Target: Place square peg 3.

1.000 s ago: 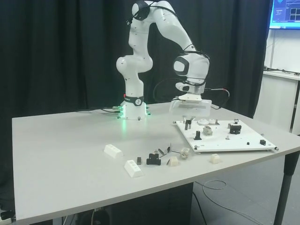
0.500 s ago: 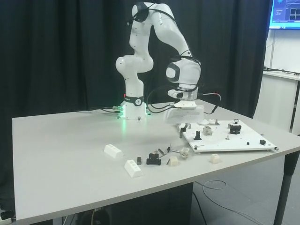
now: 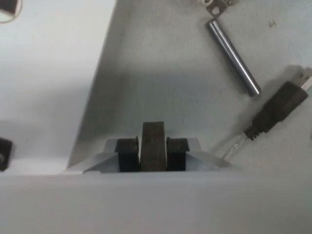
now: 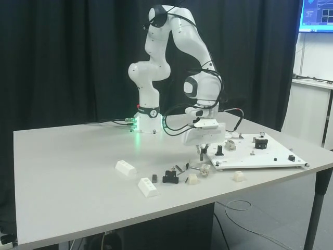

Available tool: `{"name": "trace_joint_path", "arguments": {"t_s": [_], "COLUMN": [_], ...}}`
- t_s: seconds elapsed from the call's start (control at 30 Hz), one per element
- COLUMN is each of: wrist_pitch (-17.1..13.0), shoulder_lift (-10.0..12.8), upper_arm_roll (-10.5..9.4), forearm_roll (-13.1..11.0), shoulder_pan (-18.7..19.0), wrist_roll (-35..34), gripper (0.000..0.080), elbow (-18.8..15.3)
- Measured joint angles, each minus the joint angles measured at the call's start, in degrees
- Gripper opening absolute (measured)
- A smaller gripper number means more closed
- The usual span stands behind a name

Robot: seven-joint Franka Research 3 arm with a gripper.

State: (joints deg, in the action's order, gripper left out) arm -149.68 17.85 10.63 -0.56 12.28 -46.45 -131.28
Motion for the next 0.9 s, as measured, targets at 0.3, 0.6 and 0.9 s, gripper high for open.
{"name": "trace_joint_path", "arguments": {"t_s": [0.3,0.6,0.9], "wrist_pitch": [0.01,0.16,1.54], "shoulder_lift": [1.29,1.83,1.87], "upper_arm_roll": [0.00,0.00,0.03], "forearm_roll": [-1.67,-2.34,-2.36], "shoulder_pan": [-0.31,-0.58,-0.77], "wrist_roll": [1.48,1.50,1.50], "gripper": [0.0117,0.0117,0.0531], "elbow": [0.98,1.44,2.48]}}
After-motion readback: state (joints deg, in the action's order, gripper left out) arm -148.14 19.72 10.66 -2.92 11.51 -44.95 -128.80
